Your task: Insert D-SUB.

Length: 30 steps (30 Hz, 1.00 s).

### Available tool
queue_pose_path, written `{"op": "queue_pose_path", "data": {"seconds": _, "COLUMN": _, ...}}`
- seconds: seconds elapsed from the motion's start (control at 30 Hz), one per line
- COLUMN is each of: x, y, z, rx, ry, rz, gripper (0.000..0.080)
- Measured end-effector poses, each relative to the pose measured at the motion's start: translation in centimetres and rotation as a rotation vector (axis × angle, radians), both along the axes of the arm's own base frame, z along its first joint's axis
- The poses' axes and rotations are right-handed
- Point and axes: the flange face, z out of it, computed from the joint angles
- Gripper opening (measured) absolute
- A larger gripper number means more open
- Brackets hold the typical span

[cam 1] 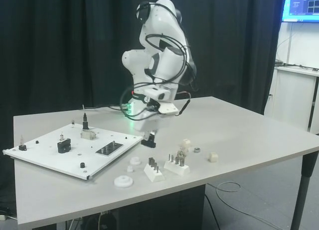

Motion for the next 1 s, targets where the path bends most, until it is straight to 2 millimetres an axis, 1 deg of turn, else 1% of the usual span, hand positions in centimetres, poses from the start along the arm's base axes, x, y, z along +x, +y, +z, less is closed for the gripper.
{"op": "queue_pose_path", "data": {"seconds": 0.2, "x": 0.0, "y": -2.9, "z": 1.7, "rx": -0.012, "ry": -0.023, "rz": -0.050, "gripper": 0.0154}}
{"op": "queue_pose_path", "data": {"seconds": 0.43, "x": -0.4, "y": -5.9, "z": 3.1, "rx": -0.025, "ry": -0.046, "rz": -0.072, "gripper": 0.0154}}
{"op": "queue_pose_path", "data": {"seconds": 0.8, "x": -1.0, "y": -9.8, "z": 4.6, "rx": -0.039, "ry": -0.076, "rz": -0.099, "gripper": 0.0154}}
{"op": "queue_pose_path", "data": {"seconds": 1.0, "x": -1.4, "y": -12.2, "z": 5.3, "rx": -0.043, "ry": -0.118, "rz": -0.202, "gripper": 0.0154}}
